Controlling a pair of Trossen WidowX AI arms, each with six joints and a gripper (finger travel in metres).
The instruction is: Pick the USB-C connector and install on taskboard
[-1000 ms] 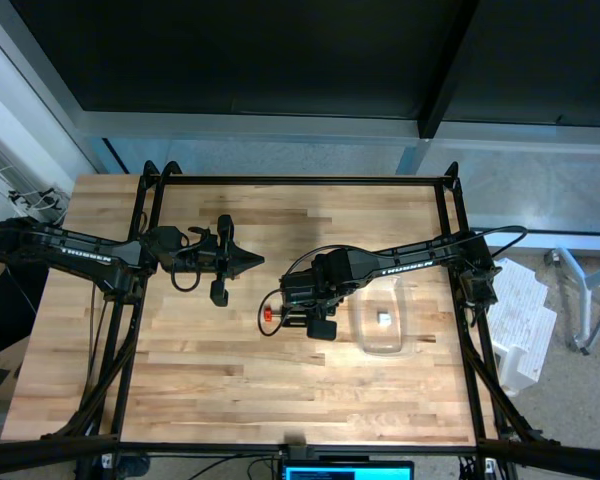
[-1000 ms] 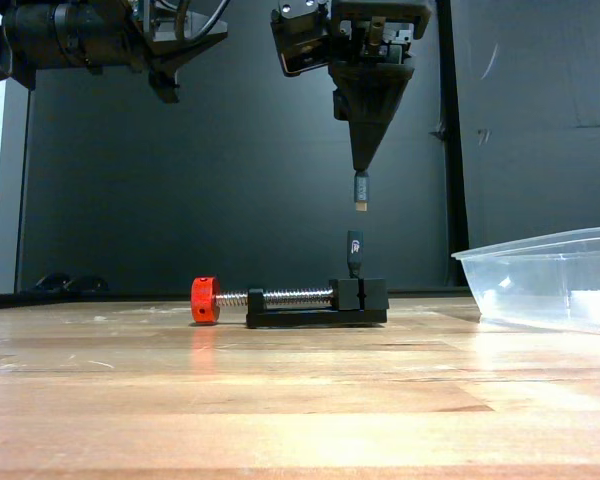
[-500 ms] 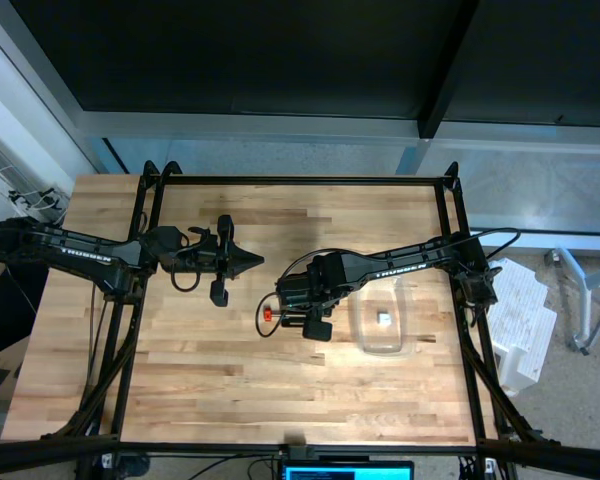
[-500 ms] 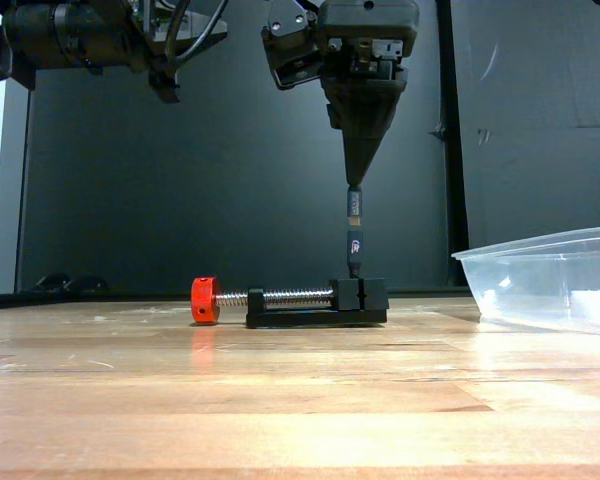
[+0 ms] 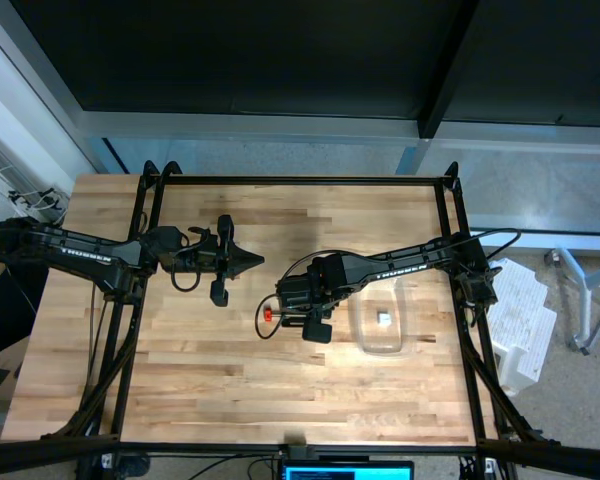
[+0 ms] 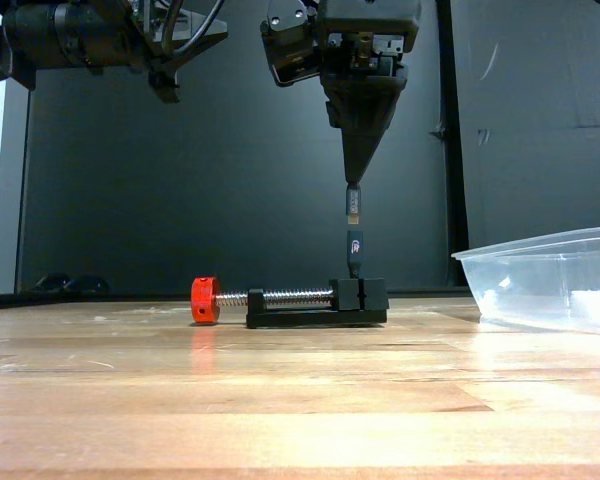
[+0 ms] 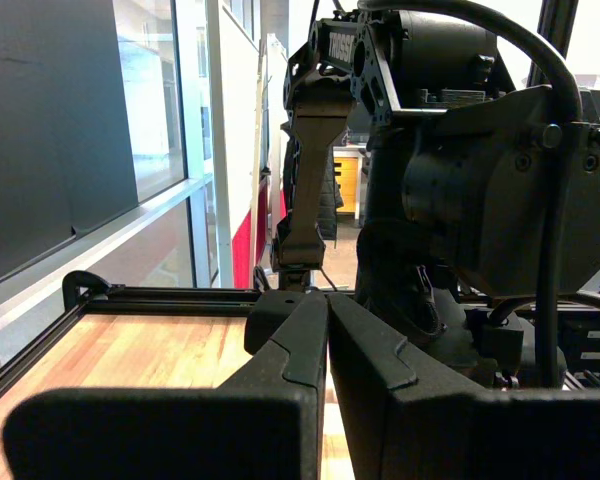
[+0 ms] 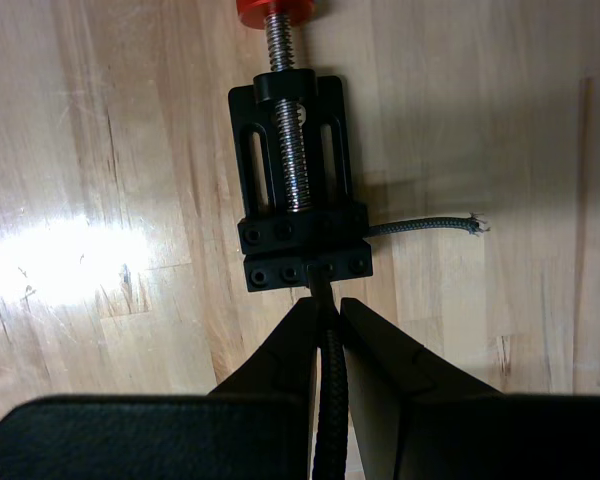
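The taskboard (image 6: 315,303) is a small black block with an orange-red knob (image 6: 205,299) and an upright pin (image 6: 354,252), lying on the wooden table. My right gripper (image 6: 353,182) points straight down above that pin, shut on the USB-C connector (image 6: 353,205). The connector's lower tip hangs just above the pin's top. In the right wrist view the taskboard (image 8: 298,220) lies just past the shut right gripper (image 8: 322,305). From above, the right gripper (image 5: 302,310) covers the taskboard (image 5: 276,314). My left gripper (image 5: 252,261) hovers shut, up and left of the board, holding nothing.
A clear plastic tray (image 6: 550,275) stands to the right of the taskboard, with a small white cube (image 5: 384,317) inside it. A short braided cable end (image 8: 420,227) lies on the wood beside the block. Black frame rails (image 5: 300,181) border the table.
My right gripper has shifted slightly left and come down with the connector, so it now hangs right over the pin. The left arm has not moved.
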